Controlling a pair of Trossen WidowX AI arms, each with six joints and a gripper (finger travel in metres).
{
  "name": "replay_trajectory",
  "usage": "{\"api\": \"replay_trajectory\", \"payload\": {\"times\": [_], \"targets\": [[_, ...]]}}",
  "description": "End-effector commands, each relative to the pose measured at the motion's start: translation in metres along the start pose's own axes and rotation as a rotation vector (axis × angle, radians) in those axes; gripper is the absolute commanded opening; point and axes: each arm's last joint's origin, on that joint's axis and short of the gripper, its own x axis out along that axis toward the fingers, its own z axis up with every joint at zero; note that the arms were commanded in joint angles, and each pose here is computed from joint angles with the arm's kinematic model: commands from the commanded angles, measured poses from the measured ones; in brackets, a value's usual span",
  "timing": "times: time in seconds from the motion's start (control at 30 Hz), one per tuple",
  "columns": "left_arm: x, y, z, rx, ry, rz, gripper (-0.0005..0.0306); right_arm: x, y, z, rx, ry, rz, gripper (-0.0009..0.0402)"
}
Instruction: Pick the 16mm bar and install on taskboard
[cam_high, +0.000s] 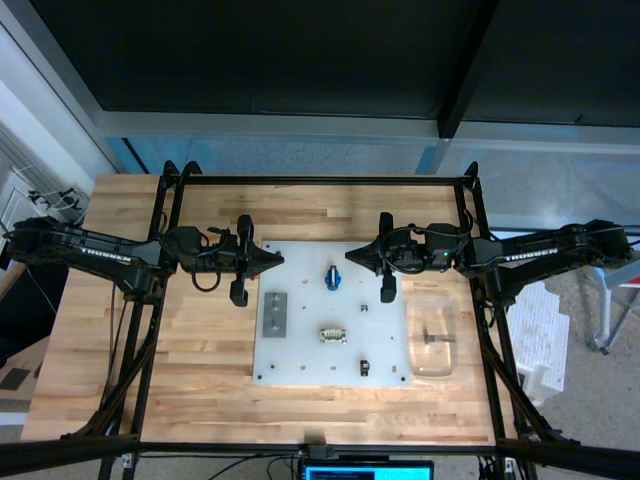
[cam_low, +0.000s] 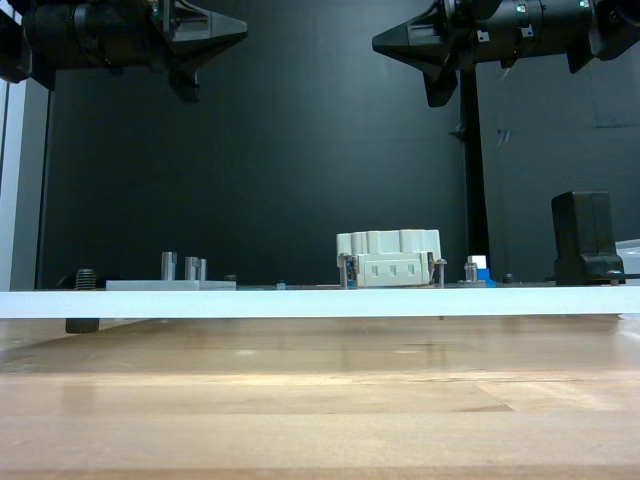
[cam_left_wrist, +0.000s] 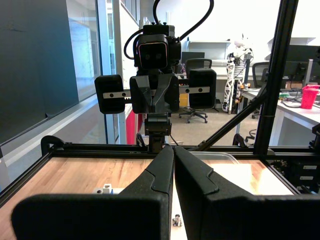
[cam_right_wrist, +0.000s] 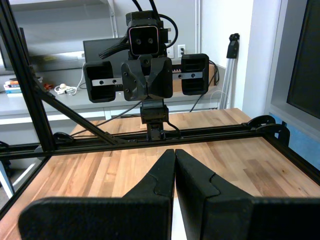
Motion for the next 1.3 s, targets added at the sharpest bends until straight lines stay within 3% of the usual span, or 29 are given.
{"api": "replay_trajectory", "payload": {"times": [0.03, 0.47, 0.67, 0.97, 1.3], "targets": [[0.000, 0.000, 0.000, 0.000, 0.000, 0.000, 0.0000, 0.000, 0.002, 0.006, -0.017, -0.062, 0.057, 0.0000], [0.000, 0.000, 0.000, 0.000, 0.000, 0.000, 0.0000, 0.000, 0.002, 0.006, -0.014, -0.062, 0.058, 0.0000], [0.000, 0.000, 0.000, 0.000, 0.000, 0.000, 0.0000, -0.002, 0.002, 0.006, 0.040, -0.042, 0.050, 0.0000], [0.000, 0.000, 0.000, 0.000, 0.000, 0.000, 0.0000, -0.001, 0.005, 0.018, 0.023, 0.279, 0.023, 0.0000], [0.000, 0.000, 0.000, 0.000, 0.000, 0.000, 0.0000, -0.017, 0.013, 0.043, 0.020, 0.593, 0.011, 0.0000]]}}
